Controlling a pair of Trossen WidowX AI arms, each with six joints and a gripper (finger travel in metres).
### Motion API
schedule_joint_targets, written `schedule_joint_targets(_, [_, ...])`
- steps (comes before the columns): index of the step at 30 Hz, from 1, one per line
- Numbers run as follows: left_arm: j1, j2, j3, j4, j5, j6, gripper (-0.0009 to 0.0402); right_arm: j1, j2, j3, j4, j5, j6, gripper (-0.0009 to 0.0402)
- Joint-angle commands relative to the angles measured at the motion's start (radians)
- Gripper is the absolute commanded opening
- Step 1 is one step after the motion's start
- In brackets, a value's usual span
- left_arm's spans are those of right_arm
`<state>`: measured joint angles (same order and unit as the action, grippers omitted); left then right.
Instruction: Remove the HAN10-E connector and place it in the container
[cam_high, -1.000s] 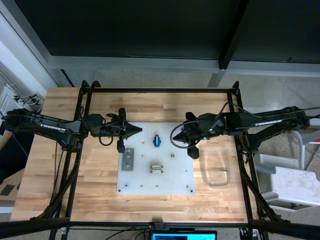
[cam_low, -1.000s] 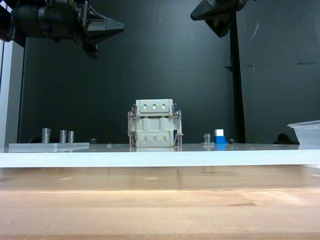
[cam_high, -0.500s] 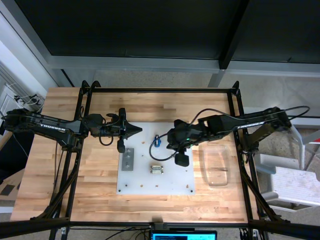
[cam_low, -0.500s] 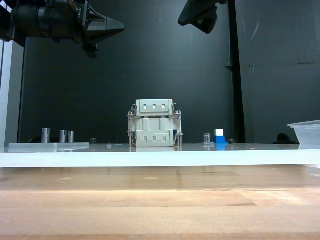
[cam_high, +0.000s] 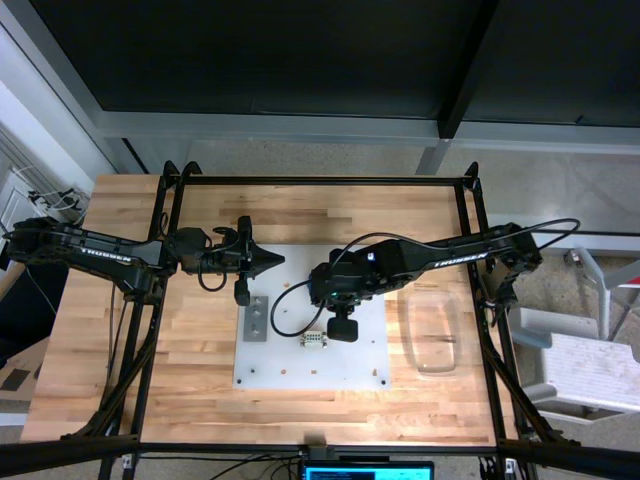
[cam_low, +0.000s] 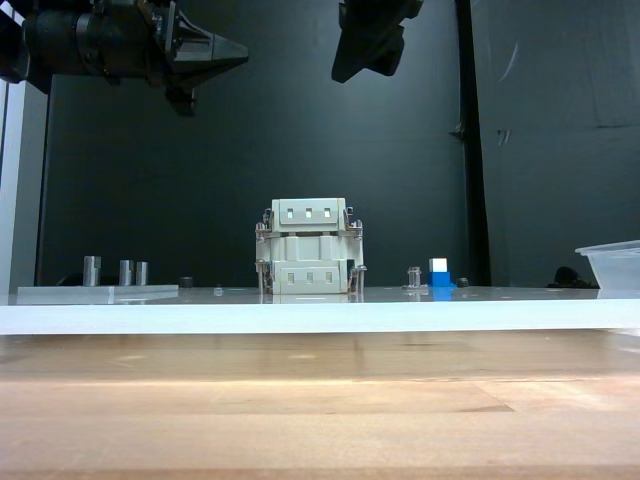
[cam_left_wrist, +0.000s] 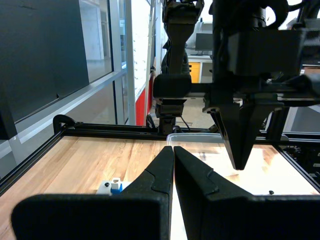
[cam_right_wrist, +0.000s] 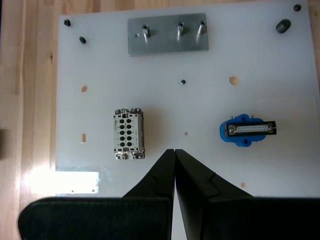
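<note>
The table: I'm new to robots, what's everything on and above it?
Light wooden table: one, under everything.
White flat task board: one, mid-table.
Grey-beige multi-pin HAN10-E connector: one, upright on the board.
Small blue connector: one, farther back on board.
Grey metal plate with pegs: one, board's left side.
Clear plastic container: one, right of board.
Left gripper: one, black, fingers shut, above board's far-left edge.
Right gripper: one, black, fingers shut, above board near connector.
</note>
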<state>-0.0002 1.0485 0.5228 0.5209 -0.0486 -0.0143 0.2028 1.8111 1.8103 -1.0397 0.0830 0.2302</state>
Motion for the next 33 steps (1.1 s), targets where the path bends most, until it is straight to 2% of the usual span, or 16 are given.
schedule_joint_targets(1, [0.000,0.000,0.000,0.000,0.000,0.000,0.0000,0.001,0.045,0.053,-0.049,0.000,0.001,0.0000])
schedule_joint_targets(11, [0.000,0.000,0.000,0.000,0.000,0.000,0.0000,0.018,0.200,0.268,-0.202,-0.002,0.019,0.0000])
schedule_joint_targets(16, [0.000,0.000,0.000,0.000,0.000,0.000,0.0000,0.028,0.260,0.331,-0.246,-0.010,0.013,0.0000])
schedule_joint_targets(19, [0.000,0.000,0.000,0.000,0.000,0.000,0.0000,0.033,0.279,0.341,-0.246,-0.055,0.000,0.0004])
schedule_joint_targets(20, [0.000,0.000,0.000,0.000,0.000,0.000,0.0000,0.035,0.281,0.341,-0.246,-0.060,0.000,0.0009])
schedule_joint_targets(24, [0.000,0.000,0.000,0.000,0.000,0.000,0.0000,0.041,0.295,0.341,-0.241,-0.058,-0.003,0.0050])
schedule_joint_targets(33, [0.000,0.000,0.000,0.000,0.000,0.000,0.0000,0.047,0.330,0.339,-0.212,-0.058,0.017,0.0180])
